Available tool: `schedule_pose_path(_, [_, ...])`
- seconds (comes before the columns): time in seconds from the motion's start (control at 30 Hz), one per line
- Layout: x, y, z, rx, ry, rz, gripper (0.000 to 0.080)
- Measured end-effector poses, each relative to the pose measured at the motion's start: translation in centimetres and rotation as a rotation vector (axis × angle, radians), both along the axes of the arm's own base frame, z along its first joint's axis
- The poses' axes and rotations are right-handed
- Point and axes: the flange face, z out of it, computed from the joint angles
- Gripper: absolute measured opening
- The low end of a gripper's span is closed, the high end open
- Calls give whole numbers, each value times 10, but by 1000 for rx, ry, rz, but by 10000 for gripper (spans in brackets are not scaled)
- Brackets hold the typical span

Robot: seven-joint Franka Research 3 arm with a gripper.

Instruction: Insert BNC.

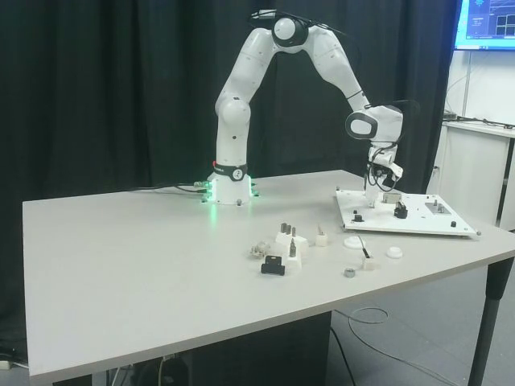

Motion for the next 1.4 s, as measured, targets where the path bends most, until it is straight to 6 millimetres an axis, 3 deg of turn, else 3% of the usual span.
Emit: schedule_pose_path(1.4, [1, -1, 0, -8, -6, -260, 125])
